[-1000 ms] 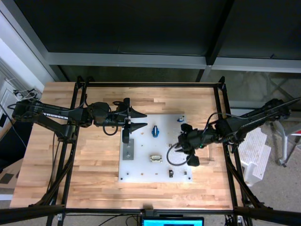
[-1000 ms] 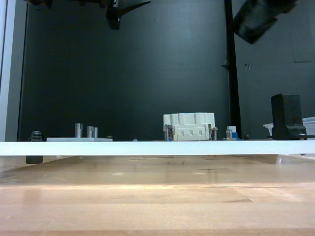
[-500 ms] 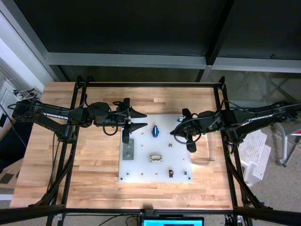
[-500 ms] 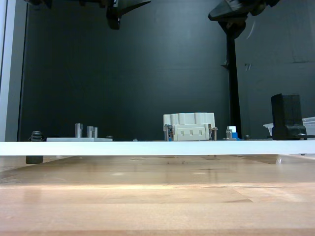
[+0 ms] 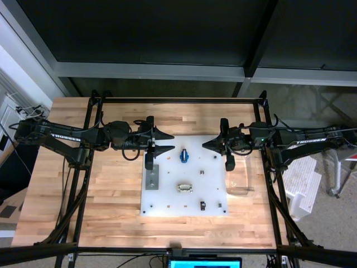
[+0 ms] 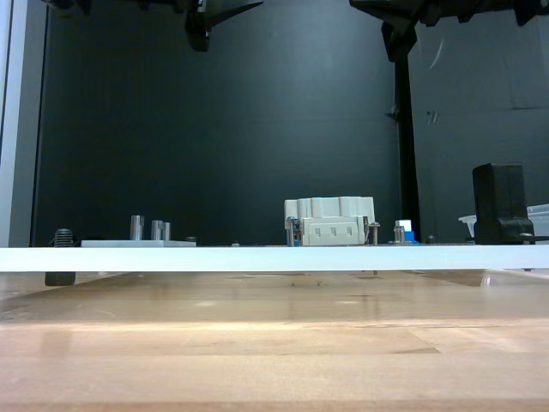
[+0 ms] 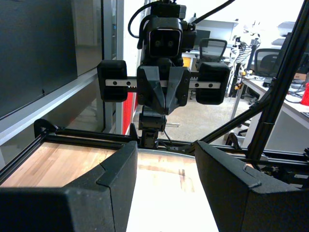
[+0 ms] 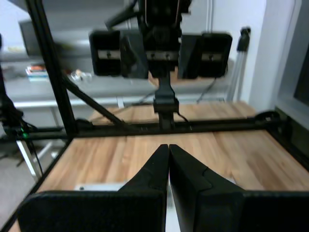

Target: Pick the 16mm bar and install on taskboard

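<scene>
Neither arm has the bar, so by my reading the task is at its opening step, finding and picking up the part. The left gripper hovers high over the left rear part of the white board with its fingers spread wide and nothing between them. The right gripper hangs over the right rear part of the board, pointing back at the left one, its fingers pressed together on nothing. In the low view both sit well above everything on the board. I cannot tell where the 16mm bar is. Short metal pegs stand upright on a grey plate at the board's left side, and one of them might be the bar, but nothing shows which. A clear tub sits on the wooden table just beside the board's right edge, and its contents cannot be made out. A blue part and a white connector also sit on the board. The next move probably calls for finding the bar and lowering a gripper over it. The right gripper would have to spread its fingers first, while the left is ready to close.
</scene>
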Robot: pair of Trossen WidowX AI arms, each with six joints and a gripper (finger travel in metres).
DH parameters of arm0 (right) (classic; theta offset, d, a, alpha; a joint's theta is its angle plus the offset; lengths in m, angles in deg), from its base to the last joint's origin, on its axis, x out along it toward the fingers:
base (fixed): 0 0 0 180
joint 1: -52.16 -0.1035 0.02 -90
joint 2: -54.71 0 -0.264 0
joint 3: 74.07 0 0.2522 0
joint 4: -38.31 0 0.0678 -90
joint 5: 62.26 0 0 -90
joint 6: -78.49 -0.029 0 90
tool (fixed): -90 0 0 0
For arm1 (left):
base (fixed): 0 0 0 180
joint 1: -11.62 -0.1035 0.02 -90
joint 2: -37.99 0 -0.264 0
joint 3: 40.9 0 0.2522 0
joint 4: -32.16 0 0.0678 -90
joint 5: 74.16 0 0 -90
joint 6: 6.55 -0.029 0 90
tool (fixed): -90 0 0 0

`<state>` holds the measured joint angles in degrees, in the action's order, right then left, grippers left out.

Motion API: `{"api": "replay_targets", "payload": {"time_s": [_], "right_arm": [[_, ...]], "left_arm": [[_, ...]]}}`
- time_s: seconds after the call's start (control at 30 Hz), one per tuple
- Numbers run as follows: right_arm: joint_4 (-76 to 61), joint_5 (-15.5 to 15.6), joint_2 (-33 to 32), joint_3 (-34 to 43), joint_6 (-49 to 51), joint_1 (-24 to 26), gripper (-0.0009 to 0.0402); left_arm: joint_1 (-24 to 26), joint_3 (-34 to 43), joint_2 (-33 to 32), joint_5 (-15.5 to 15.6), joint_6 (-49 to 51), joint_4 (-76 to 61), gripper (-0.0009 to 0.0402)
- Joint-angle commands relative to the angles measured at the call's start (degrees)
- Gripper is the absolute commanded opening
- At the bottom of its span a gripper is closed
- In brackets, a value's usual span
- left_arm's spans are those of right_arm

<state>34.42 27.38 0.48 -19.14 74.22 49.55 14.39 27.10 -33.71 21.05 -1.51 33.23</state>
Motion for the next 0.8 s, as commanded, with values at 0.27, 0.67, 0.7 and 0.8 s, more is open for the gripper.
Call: {"api": "replay_targets", "payload": {"time_s": [0.27,0.67,0.7,0.8], "right_arm": [[5.22,0.0,3.13,-3.76,-0.37,2.69,0.0],[5.57,-0.09,3.13,-3.76,-1.92,2.73,0.0],[5.64,-0.09,3.13,-3.76,-1.9,2.73,0.0],[5.75,-0.09,3.13,-3.76,-1.9,2.73,0.0]], "left_arm": [[-0.02,0.02,-0.02,-0.02,0.0,0.0,0.0163],[-0.02,0.0,-0.02,-0.02,0.0,0.0,0.0163],[-0.02,0.02,-0.02,-0.02,0.0,0.0,0.0163],[0.0,0.02,-0.02,-0.02,0.0,0.0,0.0163]]}}
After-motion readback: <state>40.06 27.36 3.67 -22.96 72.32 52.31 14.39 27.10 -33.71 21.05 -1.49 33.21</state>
